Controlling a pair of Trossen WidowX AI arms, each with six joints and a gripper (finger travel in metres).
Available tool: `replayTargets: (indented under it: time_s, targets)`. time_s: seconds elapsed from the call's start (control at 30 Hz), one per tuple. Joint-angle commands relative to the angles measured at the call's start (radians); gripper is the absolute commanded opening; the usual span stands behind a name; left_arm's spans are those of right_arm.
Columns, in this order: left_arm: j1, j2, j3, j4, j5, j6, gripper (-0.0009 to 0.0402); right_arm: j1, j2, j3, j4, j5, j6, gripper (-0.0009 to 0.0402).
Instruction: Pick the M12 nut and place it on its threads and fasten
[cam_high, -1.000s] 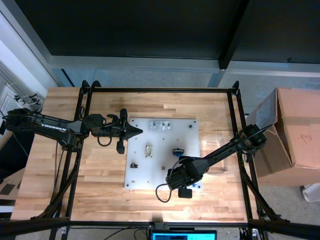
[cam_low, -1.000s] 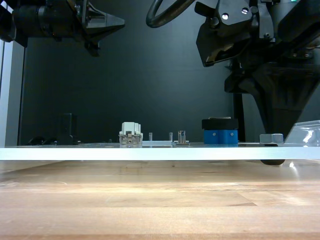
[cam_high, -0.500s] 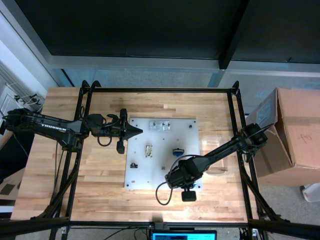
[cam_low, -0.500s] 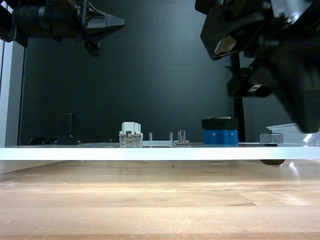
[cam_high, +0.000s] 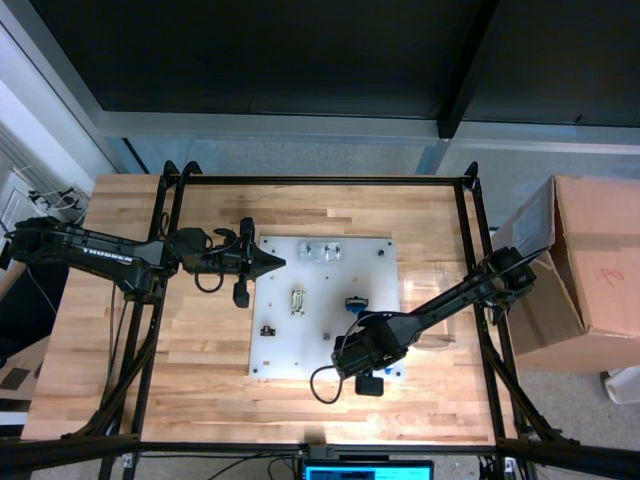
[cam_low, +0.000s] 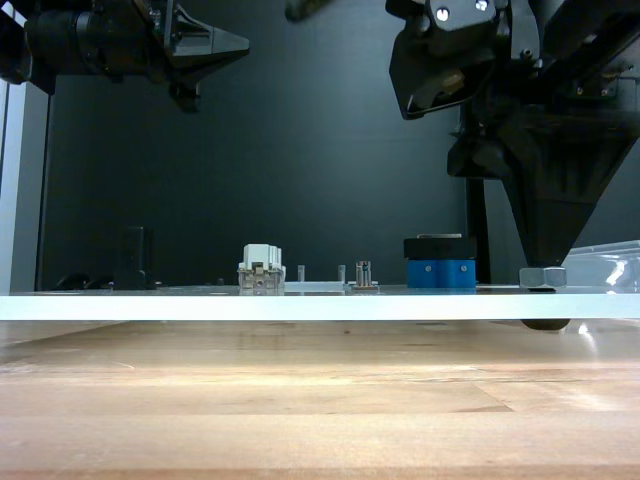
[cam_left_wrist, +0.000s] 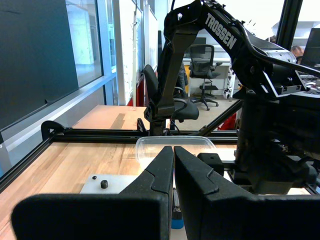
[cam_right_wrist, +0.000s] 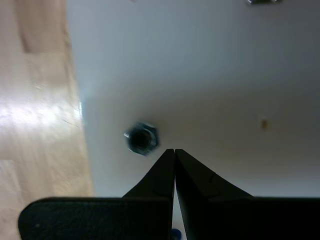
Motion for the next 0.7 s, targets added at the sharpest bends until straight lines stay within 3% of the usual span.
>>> replayTargets:
  time_s: [0.03, 0.17, 0.37, 0.53, 0.6, 0.7]
  targets:
    - [0.0, 0.0, 0.0, 0.0, 0.0, 0.0, 0.0, 0.001, 0.0, 0.0, 0.009, -0.006, -0.001, 0.0]
    - [0.0, 0.0, 0.0, 0.0, 0.0, 0.0, 0.0, 0.003, 0.0, 0.0, 0.014, -0.009, -0.001, 0.0]
    - [0.0, 0.0, 0.0, 0.0, 0.0, 0.0, 0.0, 0.005, 0.0, 0.0, 0.017, -0.09, -0.019, 0.0]
    - [0.0, 0.0, 0.0, 0.0, 0.0, 0.0, 0.0, 0.006, 0.0, 0.0, 0.016, -0.236, -0.083, 0.0]
    - [0.0, 0.0, 0.0, 0.0, 0.0, 0.0, 0.0, 0.006, 0.0, 0.0, 0.014, -0.226, -0.079, 0.0]
    - [0.0, 0.0, 0.0, 0.0, 0.0, 0.0, 0.0, 0.006, 0.0, 0.001, -0.007, -0.143, -0.061, 0.0]
